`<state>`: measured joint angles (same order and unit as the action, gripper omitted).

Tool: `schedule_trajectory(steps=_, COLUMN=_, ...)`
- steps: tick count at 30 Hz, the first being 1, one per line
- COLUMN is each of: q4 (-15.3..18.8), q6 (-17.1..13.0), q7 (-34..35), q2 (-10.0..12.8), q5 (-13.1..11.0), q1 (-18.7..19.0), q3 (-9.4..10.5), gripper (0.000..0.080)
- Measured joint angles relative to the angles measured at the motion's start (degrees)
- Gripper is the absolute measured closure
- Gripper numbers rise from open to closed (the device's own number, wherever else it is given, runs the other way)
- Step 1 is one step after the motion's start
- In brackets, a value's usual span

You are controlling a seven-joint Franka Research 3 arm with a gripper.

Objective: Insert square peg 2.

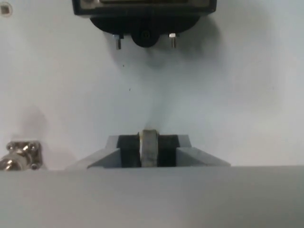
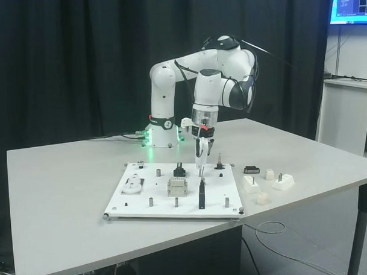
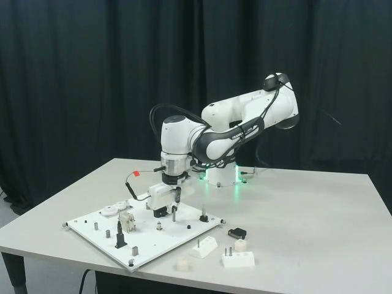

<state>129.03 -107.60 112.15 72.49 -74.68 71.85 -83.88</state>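
My gripper [image 1: 149,151] is shut on a slim grey square peg [image 1: 150,141], clamped upright between the black pads [image 1: 128,151]. In the first room view the gripper [image 2: 200,155] points straight down over the back middle of the white task board [image 2: 144,206]. The peg [image 2: 200,168] hangs from it, close above the board. I cannot tell whether the peg's tip touches the surface. The second room view shows the gripper [image 3: 173,208] low over the board [image 3: 153,244]. No hole for the peg shows under the fingers.
A black connector [image 1: 145,19] and a metal fitting [image 1: 21,156] sit on the board near the gripper. An upright pin on a black base [image 2: 219,160], a tall black part [image 2: 202,194] and a socket block [image 2: 176,187] also stand there. Loose white blocks [image 2: 283,181] lie beside the board.
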Motion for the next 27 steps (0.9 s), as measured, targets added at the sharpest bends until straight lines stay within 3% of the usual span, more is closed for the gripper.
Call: schedule_trajectory(steps=27, q4=0.1, q6=-0.4, q7=0.0, q2=0.3, q5=-0.3, q1=-0.1, q3=0.57, gripper=0.0727)
